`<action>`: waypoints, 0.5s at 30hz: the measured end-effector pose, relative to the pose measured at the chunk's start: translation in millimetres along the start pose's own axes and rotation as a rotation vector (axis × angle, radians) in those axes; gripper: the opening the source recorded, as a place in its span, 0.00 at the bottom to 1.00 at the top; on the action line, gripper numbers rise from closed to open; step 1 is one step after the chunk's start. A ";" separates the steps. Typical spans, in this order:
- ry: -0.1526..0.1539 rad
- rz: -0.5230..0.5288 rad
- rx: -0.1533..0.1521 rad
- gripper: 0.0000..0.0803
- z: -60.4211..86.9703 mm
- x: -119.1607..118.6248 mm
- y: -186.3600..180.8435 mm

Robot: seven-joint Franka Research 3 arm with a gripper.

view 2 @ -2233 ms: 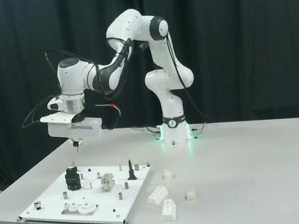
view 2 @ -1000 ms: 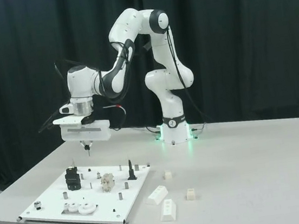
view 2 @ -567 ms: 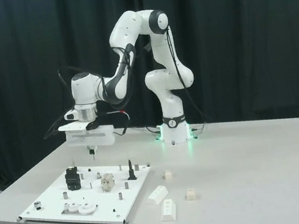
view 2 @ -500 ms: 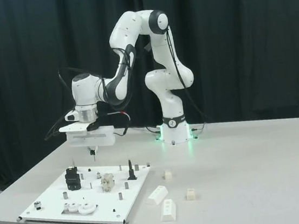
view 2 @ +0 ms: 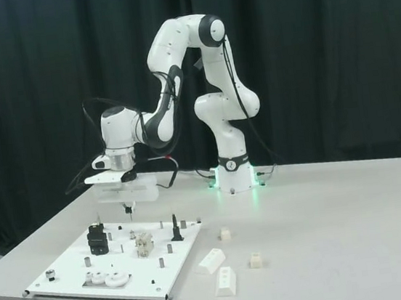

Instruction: Insert round peg 1.

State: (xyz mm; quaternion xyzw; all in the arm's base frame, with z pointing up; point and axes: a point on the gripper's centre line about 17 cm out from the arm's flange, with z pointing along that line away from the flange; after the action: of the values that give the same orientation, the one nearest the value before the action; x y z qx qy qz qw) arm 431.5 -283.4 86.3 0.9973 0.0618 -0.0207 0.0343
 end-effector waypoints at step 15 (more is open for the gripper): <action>0.041 0.016 0.052 0.04 17.1 -6.3 -19.1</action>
State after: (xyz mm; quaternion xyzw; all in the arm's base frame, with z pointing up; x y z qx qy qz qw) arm 422.2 -266.5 68.3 0.9985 0.0542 -0.0014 0.0075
